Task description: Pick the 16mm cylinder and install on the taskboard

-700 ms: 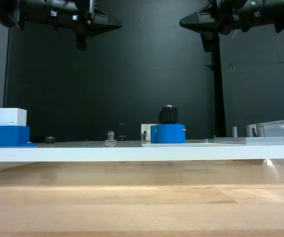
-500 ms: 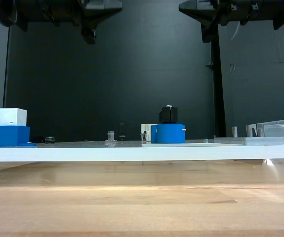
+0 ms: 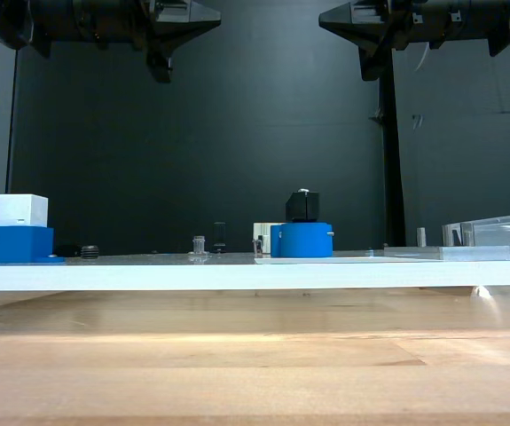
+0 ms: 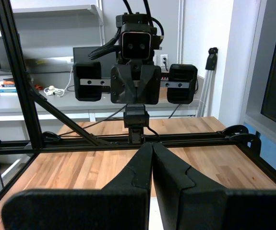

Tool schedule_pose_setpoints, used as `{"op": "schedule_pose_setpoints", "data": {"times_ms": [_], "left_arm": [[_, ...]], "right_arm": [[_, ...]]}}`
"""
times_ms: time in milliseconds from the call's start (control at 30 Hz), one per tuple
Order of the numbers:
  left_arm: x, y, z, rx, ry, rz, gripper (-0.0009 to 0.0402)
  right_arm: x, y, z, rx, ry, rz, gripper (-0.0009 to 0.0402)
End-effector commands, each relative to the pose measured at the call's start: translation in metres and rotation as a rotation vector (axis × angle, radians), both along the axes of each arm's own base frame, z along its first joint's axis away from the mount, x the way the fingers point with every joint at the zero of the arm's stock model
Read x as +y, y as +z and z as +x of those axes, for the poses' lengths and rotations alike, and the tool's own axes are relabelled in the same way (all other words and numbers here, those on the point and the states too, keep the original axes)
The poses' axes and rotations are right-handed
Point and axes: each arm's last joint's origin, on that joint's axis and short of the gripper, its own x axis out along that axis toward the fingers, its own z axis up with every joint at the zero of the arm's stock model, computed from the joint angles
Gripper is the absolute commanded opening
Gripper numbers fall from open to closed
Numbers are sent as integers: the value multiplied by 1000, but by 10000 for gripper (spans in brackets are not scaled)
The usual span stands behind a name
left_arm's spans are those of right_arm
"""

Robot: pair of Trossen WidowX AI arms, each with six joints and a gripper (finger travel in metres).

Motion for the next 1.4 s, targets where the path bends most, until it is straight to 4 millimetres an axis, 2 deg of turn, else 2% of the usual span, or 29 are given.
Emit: {"op": "schedule_pose_setpoints", "data": {"times_ms": [33, 300, 500, 733, 1167, 1400], "left_arm": [[0, 1, 0, -8, 1, 1, 0], [0, -2, 0, 14, 0, 0, 0], [0, -3, 0, 28, 0, 0, 0], [0, -3, 0, 28, 0, 0, 0], [0, -3, 0, 29, 0, 0, 0], [0, -3, 0, 29, 0, 0, 0]], "right_arm": [[0, 4, 0, 4, 5, 3, 0], [3, 21, -8, 311, 11, 3, 0], [8, 25, -20, 546, 27, 29, 0], [13, 23, -37, 783, 35, 57, 0], [28, 12, -65, 1104, 57, 66, 0], [35, 8, -77, 1218, 42, 63, 0]]}}
